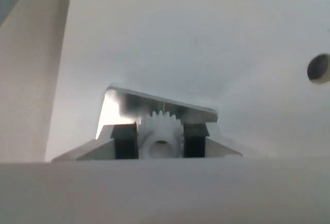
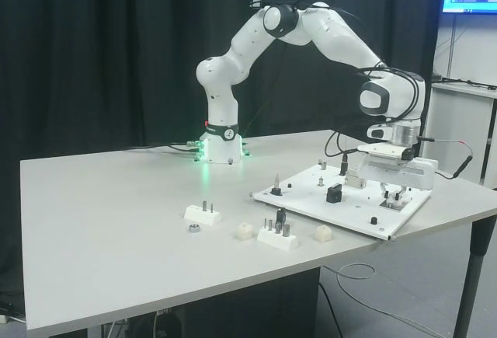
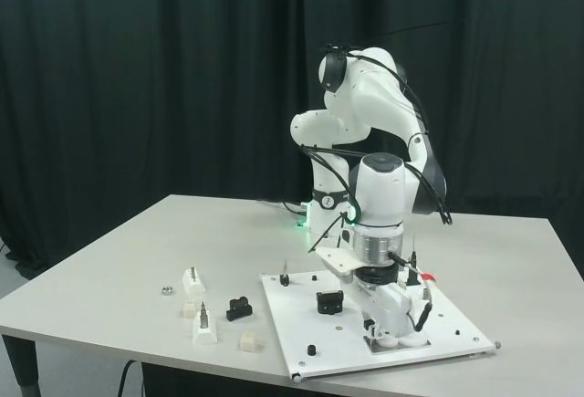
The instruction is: Insert small gear.
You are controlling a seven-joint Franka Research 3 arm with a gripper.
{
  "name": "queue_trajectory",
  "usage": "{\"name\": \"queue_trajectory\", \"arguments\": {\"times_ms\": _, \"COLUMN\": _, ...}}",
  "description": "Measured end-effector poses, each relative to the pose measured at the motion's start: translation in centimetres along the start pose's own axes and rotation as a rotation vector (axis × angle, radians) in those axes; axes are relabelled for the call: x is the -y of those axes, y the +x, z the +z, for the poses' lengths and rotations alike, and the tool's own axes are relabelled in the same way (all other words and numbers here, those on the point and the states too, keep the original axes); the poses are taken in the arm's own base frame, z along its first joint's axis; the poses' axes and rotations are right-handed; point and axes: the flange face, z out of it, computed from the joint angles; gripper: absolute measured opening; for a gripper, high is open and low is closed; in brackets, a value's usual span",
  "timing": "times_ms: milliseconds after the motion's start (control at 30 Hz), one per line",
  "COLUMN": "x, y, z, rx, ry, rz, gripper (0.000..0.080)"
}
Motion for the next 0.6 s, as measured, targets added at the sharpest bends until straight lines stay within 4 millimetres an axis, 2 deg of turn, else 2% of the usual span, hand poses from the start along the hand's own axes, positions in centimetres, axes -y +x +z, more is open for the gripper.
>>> {"name": "queue_trajectory", "arguments": {"times_ms": 367, "x": -0.07, "y": 0.13, "z": 0.10, "rx": 0.007, "ry": 0.003, "rz": 0.164, "gripper": 0.0189}}
{"name": "queue_trajectory", "arguments": {"times_ms": 600, "x": -0.19, "y": 0.35, "z": 0.57, "rx": 0.021, "ry": 0.009, "rz": 0.198, "gripper": 0.0189}}
